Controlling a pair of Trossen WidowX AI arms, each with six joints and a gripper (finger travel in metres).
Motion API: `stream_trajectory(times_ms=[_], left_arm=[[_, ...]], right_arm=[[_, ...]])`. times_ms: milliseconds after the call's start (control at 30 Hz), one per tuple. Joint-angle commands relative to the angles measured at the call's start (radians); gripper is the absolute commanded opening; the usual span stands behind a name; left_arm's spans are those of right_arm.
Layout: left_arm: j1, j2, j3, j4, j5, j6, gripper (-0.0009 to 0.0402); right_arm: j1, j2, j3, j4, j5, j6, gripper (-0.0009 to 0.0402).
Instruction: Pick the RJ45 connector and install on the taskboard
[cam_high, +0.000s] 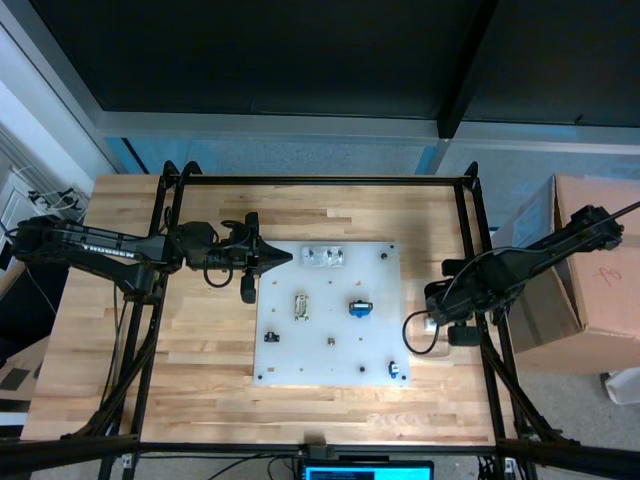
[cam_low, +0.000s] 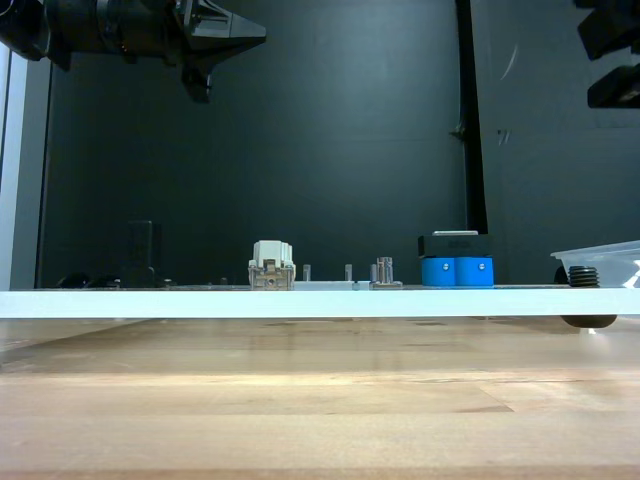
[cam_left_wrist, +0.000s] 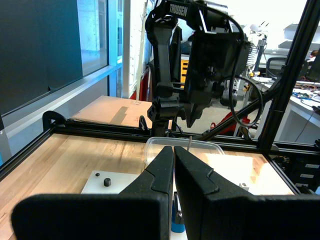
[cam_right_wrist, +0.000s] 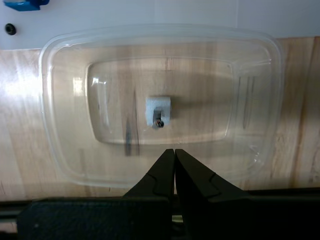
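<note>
The RJ45 connector (cam_right_wrist: 158, 111) lies free in the well of a clear plastic tray (cam_right_wrist: 255, 100), which sits on the wooden counter (cam_high: 200, 340) just beside the right edge of the white taskboard (cam_high: 300, 350). The right gripper (cam_right_wrist: 174, 156) hangs above the tray with its fingers pressed together and nothing between them, clear of the connector. From the high view the right arm covers most of the tray and the connector cannot be made out; only the right wrist view shows it plainly. The left gripper (cam_left_wrist: 173, 155) is raised over the board's far left edge, pointing across at the right arm, fingers likewise closed and empty. On the board stand a blue block (cam_high: 360, 308) and a pale socket housing (cam_high: 300, 305). A cardboard box (cam_high: 590, 280) stands off the counter's right side.
</note>
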Motion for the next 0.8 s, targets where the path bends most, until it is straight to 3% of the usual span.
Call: stream_trajectory(times_ms=[33,433,800], left_arm=[[0.0,0.0,0.0,0.0,0.0,0.0,0.0001],[0.0,0.0,0.0,0.0,0.0,0.0,0.0001],[0.0,0.0,0.0,0.0,0.0,0.0,0.0001]], right_arm=[[0.002,0.009,-0.034,0.039,0.001,0.012,0.0],[0.01,0.021,-0.123,0.161,-0.009,0.036,0.001],[0.017,0.023,-0.201,0.26,-0.01,0.089,0.0158]])
